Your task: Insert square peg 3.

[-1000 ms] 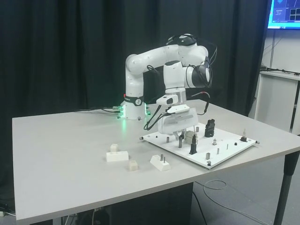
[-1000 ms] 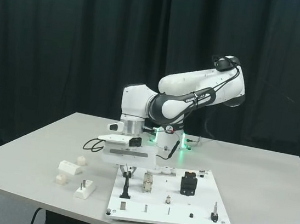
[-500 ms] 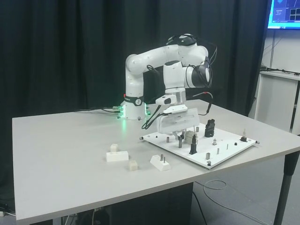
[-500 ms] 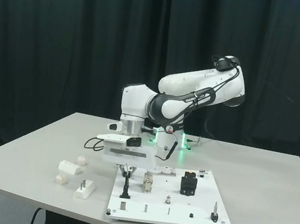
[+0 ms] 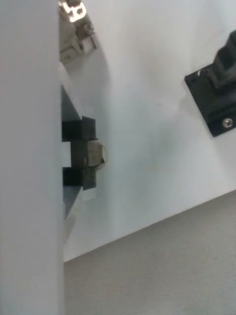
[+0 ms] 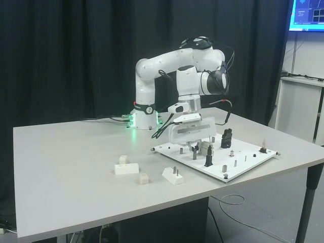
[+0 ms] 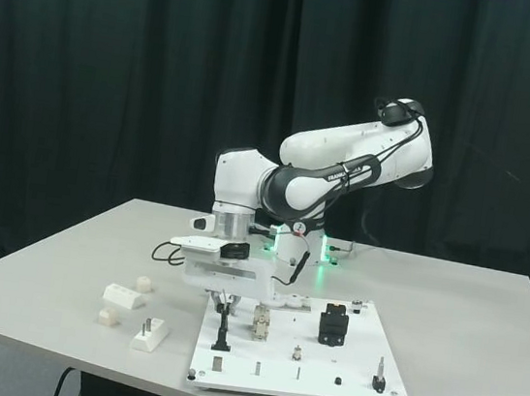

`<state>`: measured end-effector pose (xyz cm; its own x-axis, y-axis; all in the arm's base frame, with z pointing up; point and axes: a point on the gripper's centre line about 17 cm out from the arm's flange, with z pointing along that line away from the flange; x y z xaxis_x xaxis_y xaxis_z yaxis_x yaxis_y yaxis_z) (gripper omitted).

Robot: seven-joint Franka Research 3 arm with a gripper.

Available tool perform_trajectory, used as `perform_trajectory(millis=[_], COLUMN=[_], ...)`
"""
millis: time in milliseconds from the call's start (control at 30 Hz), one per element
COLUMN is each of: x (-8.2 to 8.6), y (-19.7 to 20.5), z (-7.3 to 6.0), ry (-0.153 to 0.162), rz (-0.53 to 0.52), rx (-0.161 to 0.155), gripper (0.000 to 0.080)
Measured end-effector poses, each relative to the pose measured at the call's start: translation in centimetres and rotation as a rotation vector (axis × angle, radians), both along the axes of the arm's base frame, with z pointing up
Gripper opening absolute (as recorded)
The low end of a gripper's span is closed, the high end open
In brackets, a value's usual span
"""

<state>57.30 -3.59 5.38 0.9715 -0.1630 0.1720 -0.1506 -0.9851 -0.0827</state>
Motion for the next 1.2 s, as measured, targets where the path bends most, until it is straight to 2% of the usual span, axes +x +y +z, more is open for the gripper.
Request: perform_trajectory(millis=[333, 1200], x=[0.03, -0.05], y=[0.04, 0.18], z=[0.0, 0.0], ry=[-0.001, 0.007], rz=[0.017, 0.256], rx=[-0.003, -0.057], gripper=[0.0107, 0.0107])
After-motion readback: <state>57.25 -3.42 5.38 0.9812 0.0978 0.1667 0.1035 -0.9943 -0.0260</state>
